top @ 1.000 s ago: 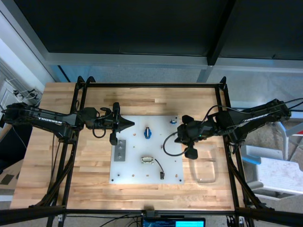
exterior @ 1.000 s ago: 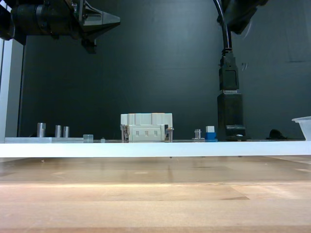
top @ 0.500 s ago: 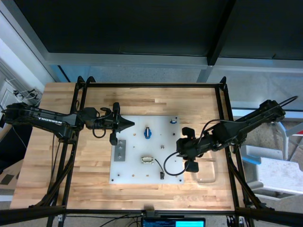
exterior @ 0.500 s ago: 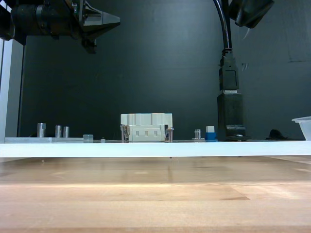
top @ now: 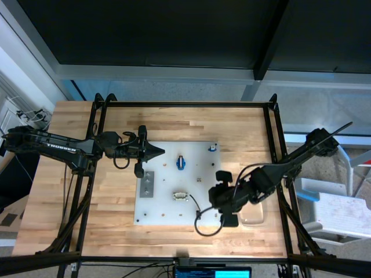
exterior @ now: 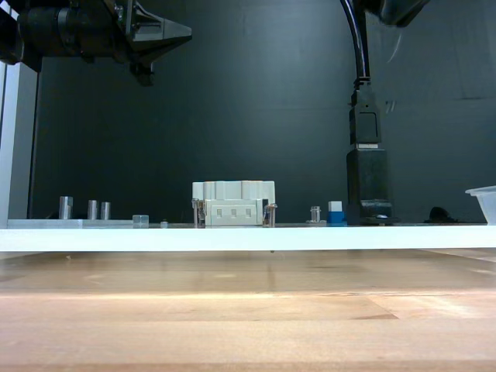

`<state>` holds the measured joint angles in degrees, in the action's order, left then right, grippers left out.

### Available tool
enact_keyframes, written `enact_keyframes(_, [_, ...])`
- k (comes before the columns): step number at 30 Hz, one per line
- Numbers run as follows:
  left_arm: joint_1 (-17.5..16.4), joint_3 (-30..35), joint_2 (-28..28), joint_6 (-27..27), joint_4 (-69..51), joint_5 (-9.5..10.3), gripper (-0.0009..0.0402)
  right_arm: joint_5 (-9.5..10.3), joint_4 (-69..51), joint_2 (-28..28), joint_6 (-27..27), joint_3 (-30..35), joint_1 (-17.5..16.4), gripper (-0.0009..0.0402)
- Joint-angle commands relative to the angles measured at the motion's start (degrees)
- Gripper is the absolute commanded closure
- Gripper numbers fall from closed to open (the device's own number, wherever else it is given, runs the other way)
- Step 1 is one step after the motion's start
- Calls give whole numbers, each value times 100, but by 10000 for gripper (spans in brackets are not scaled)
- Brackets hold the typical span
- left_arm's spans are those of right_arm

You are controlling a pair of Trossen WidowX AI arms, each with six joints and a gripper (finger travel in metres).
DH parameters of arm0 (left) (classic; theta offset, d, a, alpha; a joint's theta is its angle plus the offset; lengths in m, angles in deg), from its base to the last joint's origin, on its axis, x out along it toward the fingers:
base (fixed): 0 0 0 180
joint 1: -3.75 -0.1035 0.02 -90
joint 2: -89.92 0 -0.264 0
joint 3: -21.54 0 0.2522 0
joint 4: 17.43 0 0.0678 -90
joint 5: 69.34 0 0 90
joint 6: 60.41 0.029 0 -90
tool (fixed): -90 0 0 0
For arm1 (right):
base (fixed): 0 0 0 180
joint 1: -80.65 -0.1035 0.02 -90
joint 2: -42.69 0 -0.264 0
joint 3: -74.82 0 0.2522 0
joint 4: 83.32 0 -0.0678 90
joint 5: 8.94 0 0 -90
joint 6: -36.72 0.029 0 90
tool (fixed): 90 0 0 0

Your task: Remove the USB connector from the USB hub and place in the container

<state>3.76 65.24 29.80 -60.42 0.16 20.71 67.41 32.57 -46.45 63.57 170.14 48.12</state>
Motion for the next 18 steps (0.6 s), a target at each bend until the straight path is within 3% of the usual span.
enact_keyframes(1, [0,2,0,2,2,0,392,17,7,-136,173,46,-79,221])
enact_keyframes(14, [0,2,0,2,0,0,392,-55,321,-627,446,46,-219,196])
enact_keyframes(18, [0,2,0,2,0,0,392,-177,396,-756,444,46,-212,196])
